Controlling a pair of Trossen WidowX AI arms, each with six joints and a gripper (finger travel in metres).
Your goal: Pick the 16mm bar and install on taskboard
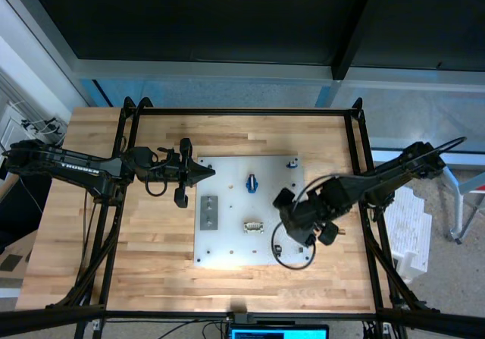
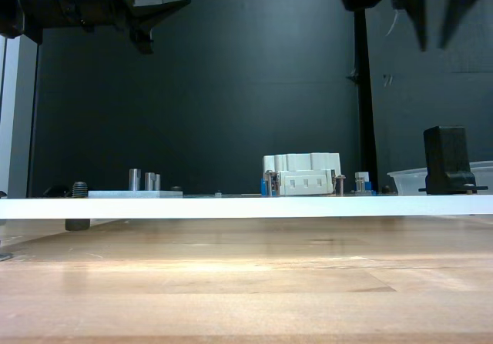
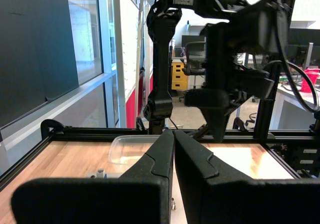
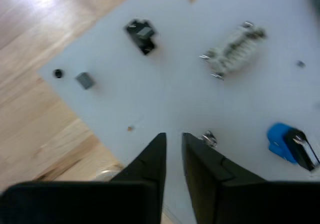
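The taskboard [image 1: 231, 236] is a white square plate in the middle of the table. My right gripper [image 4: 172, 136] hovers high above its right side, open by a narrow gap with nothing between the fingers [image 2: 422, 21]. I cannot tell for sure which small part is the 16mm bar. A tiny dark dot [image 4: 58, 73] sits near the board's corner, and a small metal stub [image 4: 209, 138] shows on the board just beside one fingertip. My left gripper [image 1: 209, 172] hangs shut above the board's far left corner.
On the board stand a grey metal block [image 1: 208, 211] with short pegs, a beige connector [image 1: 254, 227], a blue fitting [image 1: 251, 182] and a black boxy part [image 1: 278, 248]. A clear plastic tray [image 2: 404, 179] lies beyond the board's right side. A black frame [image 1: 242, 112] rings the table.
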